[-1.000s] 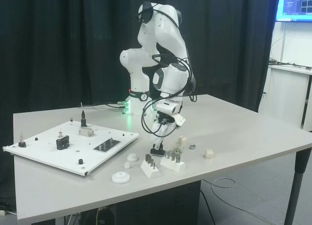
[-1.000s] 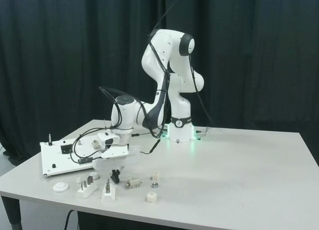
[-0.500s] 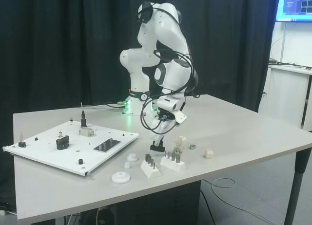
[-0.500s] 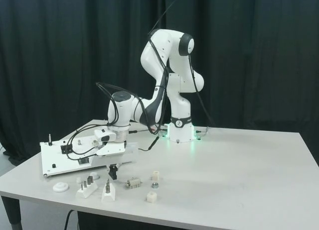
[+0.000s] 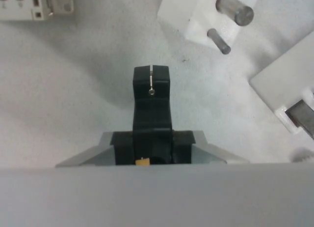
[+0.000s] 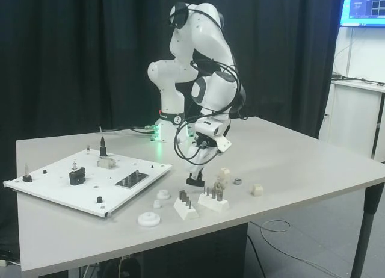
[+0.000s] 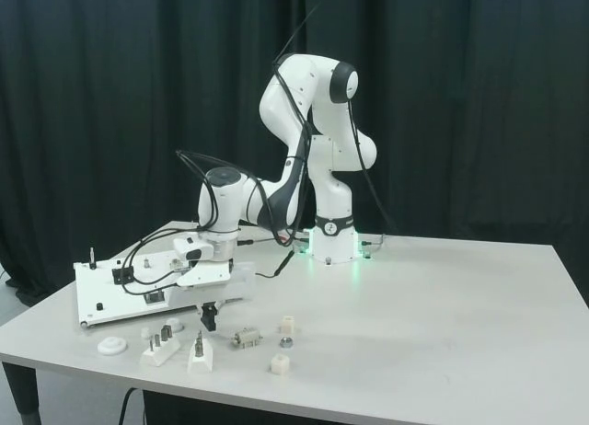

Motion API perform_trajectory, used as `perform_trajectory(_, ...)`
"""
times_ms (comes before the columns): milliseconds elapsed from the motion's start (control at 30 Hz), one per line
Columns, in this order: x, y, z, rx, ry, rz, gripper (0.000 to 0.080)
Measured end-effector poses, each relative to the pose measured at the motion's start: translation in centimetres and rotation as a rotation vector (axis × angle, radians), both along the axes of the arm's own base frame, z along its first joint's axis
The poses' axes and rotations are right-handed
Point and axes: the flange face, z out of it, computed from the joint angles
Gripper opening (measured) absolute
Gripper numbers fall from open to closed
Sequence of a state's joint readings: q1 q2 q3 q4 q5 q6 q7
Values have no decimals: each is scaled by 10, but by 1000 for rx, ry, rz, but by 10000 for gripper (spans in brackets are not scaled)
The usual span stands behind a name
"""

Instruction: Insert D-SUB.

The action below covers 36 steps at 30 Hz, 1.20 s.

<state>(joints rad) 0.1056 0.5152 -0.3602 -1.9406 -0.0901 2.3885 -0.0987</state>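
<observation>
The D-SUB plug, a small grey metal connector, lies on the table near the front edge and also shows in the wrist view. My gripper hangs a little above the table, a short way from the plug on the board's side. Its black fingers are shut, with only a thin seam between them and nothing visibly held. In the first room view the gripper hovers just behind the white peg stands. The white assembly board carries a dark rectangular fitting.
Two white stands with grey pegs sit in front of the gripper, one close by in the wrist view. A white disc, a small block, a nut and a cube lie nearby.
The gripper has lifted a little off the table, staying shut, and the forearm has swung slightly upward. The loose parts have not moved.
</observation>
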Motion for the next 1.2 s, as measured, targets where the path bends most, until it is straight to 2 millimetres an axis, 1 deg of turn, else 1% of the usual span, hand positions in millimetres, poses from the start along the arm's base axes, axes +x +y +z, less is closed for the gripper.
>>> perform_trajectory(400, 1, -4, 2, -2, -5, -24, 154)
perform_trajectory(633, 2, -12, 7, -7, -18, -78, 154)
perform_trajectory(900, 9, -31, 25, -25, -39, -151, 154)
perform_trajectory(1200, 14, -65, 50, -48, -67, -264, 154)
